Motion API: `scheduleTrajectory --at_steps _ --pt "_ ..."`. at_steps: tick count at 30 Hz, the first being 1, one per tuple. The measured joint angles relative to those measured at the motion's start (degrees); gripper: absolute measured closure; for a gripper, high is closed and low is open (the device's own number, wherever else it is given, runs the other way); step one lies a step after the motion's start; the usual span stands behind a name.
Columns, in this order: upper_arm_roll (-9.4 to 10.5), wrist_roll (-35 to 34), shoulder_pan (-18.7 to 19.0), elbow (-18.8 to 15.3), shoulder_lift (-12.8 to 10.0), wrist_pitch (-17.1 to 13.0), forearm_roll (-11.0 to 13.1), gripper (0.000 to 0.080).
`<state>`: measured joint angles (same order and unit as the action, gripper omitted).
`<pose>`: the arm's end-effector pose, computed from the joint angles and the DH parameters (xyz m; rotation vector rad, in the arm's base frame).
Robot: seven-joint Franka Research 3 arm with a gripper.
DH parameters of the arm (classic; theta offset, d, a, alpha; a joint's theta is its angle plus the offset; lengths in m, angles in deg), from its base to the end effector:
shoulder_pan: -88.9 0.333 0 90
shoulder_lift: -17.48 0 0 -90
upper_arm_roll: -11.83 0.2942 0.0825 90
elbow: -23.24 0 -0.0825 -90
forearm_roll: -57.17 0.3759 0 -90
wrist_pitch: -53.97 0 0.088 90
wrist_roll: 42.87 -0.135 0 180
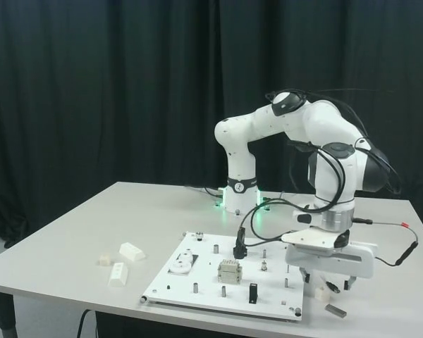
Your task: Remove waterproof.
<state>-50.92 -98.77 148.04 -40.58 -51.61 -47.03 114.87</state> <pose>0.6636 0.3116 0.2215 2.8014 -1.3538 -0.0384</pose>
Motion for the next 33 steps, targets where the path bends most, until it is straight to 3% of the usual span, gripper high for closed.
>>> scheduleTrajectory --at_steps 19,26,33 --pt "-8.76 7.62 -0.64 -0.80 0.76 13.41 -2.40 0.0003" --pt "-12.08 12.82 -0.67 -3.50 0.77 17.62 -2.58 0.0003" --pt "-14.92 18.29 -0.33 -7.62 0.77 19.68 -2.58 0.0003"
